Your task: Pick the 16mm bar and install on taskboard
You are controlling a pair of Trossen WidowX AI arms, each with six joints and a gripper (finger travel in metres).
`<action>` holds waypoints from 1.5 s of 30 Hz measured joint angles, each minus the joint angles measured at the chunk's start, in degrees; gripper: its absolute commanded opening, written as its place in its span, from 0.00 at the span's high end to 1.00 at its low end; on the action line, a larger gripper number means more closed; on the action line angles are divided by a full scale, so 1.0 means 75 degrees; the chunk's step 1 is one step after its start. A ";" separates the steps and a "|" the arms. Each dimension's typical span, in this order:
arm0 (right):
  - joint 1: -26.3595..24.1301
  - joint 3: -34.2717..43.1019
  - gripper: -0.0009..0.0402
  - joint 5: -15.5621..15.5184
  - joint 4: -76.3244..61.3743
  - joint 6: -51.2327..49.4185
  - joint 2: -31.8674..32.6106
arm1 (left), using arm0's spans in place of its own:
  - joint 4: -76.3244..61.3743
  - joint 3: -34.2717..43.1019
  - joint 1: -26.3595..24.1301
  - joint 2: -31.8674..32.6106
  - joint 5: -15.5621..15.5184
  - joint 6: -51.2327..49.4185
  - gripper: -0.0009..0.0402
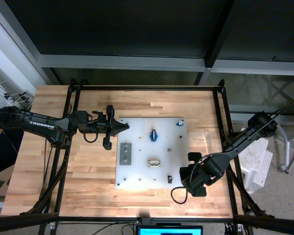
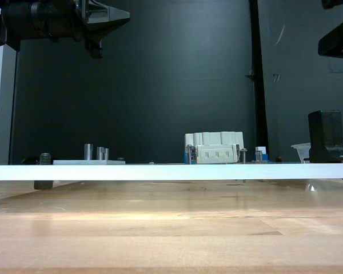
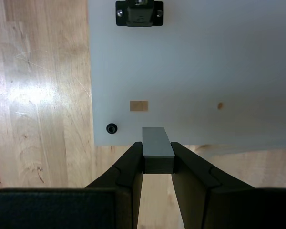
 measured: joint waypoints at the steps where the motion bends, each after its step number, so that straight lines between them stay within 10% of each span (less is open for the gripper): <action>1: 0.0000 0.0000 0.98 -0.0006 0.0073 -0.0003 0.0041 | -0.0003 -0.0003 0.0000 0.0000 0.0000 0.0003 0.98; 45: 0.0050 -0.0134 0.98 0.0070 0.0627 -0.0015 0.0519 | 0.0000 -0.0003 0.0000 0.0003 0.0000 0.0003 0.98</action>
